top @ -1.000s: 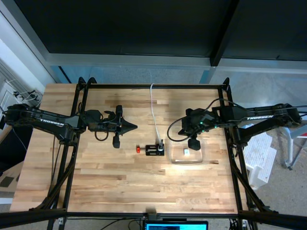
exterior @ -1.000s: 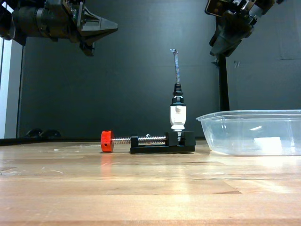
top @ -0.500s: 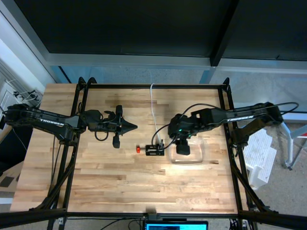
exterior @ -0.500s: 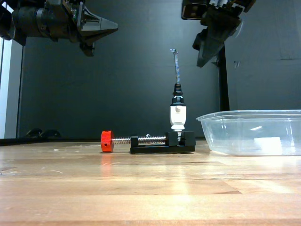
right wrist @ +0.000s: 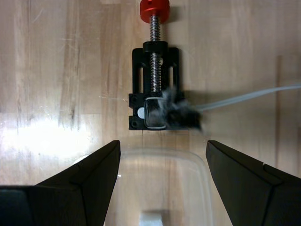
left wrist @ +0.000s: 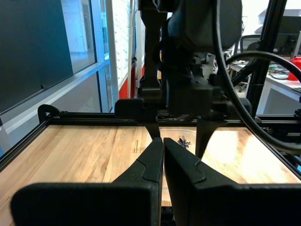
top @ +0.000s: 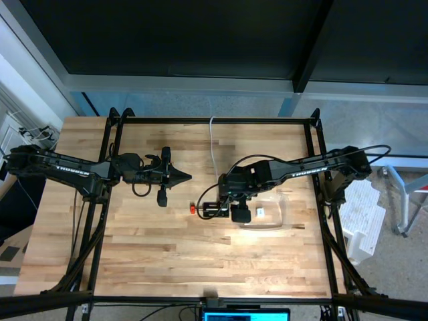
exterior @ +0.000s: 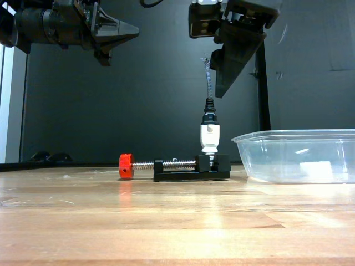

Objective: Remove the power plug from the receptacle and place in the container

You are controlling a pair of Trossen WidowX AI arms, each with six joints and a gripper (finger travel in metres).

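Note:
The power plug (exterior: 208,113) is small and black and stands upright in the white receptacle (exterior: 209,137), its thin cord (exterior: 208,77) rising above it. A little black vise (exterior: 191,166) with an orange-red knob (exterior: 126,166) holds the receptacle. My right gripper (exterior: 221,83) hangs open just above and beside the plug, fingers pointing down. In the right wrist view the blurred plug (right wrist: 178,113) and vise (right wrist: 154,89) lie just beyond the wide-apart fingers (right wrist: 94,174). The clear container (exterior: 299,155) stands right of the vise. My left gripper (top: 184,177) hovers shut, left of the vise.
A long white cable (top: 214,147) runs from the receptacle toward the far edge. In the high view the right arm's wrist covers part of the container (top: 271,217) and the vise (top: 211,208). A black frame (top: 214,120) borders the wooden table.
My right arm has swung left from over the container's far side and come down, so its open gripper now hangs over the plug. The left arm has not moved.

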